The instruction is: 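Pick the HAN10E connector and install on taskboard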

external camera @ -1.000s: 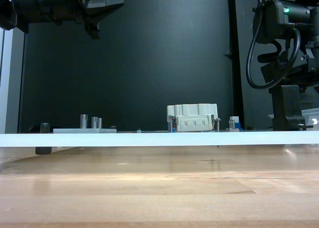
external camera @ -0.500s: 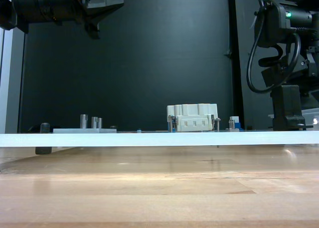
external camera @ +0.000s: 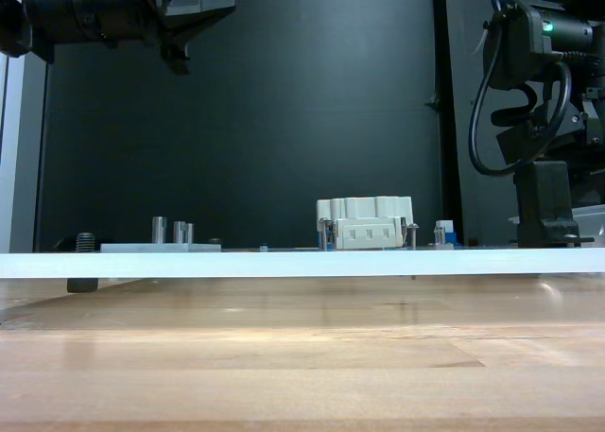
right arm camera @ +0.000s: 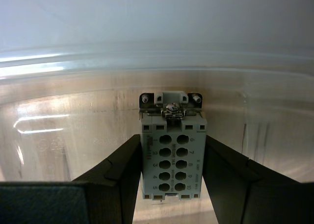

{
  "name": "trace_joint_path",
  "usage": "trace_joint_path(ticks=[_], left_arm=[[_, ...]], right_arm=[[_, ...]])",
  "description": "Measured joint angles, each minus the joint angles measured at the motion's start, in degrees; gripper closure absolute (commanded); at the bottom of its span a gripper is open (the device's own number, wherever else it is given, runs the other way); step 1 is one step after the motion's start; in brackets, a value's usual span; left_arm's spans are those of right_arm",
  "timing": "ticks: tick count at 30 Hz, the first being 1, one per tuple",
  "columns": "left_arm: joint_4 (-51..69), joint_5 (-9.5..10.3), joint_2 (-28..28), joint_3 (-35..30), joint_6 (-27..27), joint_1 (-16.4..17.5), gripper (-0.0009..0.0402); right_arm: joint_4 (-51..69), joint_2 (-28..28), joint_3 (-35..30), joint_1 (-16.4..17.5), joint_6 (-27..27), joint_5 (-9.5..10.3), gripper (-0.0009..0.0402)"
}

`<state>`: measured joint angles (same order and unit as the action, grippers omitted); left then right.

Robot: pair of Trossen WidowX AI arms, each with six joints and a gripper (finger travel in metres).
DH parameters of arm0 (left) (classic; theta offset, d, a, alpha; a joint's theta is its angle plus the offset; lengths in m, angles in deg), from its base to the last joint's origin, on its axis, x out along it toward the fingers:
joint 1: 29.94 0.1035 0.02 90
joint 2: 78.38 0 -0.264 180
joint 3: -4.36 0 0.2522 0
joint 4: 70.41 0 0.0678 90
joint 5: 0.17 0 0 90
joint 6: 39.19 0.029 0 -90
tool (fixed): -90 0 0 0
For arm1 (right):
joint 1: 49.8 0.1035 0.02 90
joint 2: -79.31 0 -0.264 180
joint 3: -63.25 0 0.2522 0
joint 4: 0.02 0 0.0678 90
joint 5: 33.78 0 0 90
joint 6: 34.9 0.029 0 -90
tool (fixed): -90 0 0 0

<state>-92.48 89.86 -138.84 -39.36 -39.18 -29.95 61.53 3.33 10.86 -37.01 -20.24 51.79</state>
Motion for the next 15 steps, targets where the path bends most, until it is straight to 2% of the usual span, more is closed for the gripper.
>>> trace_joint_path(ticks=[9, 15], left_arm=[[0.0, -0.02, 0.0, 0.0, 0.0, 0.0, 0.0392], [0.0, -0.02, 0.0, 0.0, 0.0, 0.0, 0.0392]], right_arm=[[4.0, 1.7, -2.7, 0.1, -0.1, 0.09, 0.0343], [10.4, 3.4, -7.3, 0.1, -0.1, 0.07, 0.0353]])
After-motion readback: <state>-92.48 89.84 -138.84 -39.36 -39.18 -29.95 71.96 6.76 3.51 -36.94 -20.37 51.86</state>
